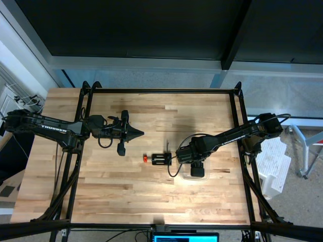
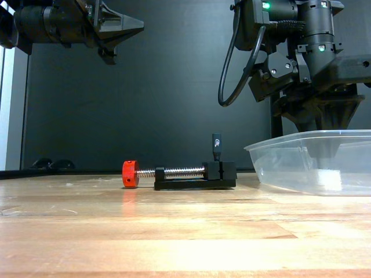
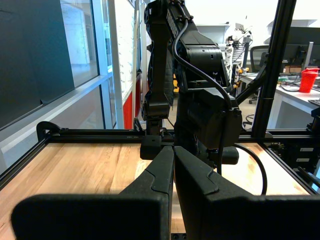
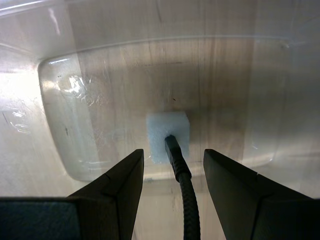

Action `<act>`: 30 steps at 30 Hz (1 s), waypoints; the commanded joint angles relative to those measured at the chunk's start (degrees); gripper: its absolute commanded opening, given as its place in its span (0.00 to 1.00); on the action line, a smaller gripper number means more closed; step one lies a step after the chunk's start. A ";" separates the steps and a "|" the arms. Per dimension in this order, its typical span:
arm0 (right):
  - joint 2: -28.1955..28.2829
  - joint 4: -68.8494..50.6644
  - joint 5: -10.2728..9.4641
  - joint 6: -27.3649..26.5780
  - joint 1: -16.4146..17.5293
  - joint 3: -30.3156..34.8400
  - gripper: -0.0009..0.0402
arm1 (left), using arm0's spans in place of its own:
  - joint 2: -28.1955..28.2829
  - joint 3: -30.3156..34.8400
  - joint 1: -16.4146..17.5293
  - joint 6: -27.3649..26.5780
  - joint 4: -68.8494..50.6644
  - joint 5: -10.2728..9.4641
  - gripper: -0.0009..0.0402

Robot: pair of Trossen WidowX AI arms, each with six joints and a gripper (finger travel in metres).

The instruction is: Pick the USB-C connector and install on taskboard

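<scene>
The taskboard (image 1: 161,159) is a small black clamp block with a red-orange knob (image 2: 130,174), lying mid-table; a short dark piece (image 2: 216,146) stands upright on it. The USB-C connector (image 4: 171,144) is a thin black plug on a braided cable, stuck upright in a small white foam cube (image 4: 168,129) inside the clear tray (image 2: 278,165). My right gripper (image 4: 172,154) is lowered into the tray, open, with one finger (image 4: 120,177) on each side of the plug and not touching it. My left gripper (image 1: 137,133) hangs shut high over the table's left half, away from both.
The clear plastic tray (image 1: 202,177) sits just right of the taskboard, its walls close around the right gripper's fingers. A black metal frame (image 1: 161,91) runs around the table. The right arm's cable (image 2: 232,75) loops down above the taskboard.
</scene>
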 commanded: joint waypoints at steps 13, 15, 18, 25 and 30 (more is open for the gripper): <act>0.00 0.42 -0.02 -0.15 0.20 -0.24 0.27 | 0.00 0.00 0.00 0.02 0.00 0.02 0.02; 0.00 0.48 -0.04 -0.15 0.24 -0.24 0.24 | 0.00 0.00 0.00 0.02 0.00 0.00 0.02; -0.02 0.52 -0.02 -0.15 0.28 -0.24 0.21 | 0.00 0.00 0.02 0.02 0.00 0.00 0.02; -0.11 0.50 0.00 -0.13 0.28 -0.24 0.14 | 0.00 0.00 0.00 0.02 0.00 0.00 0.02; -0.11 0.50 0.00 -0.17 0.31 -0.24 0.07 | 0.00 0.00 0.00 0.02 0.00 0.02 0.02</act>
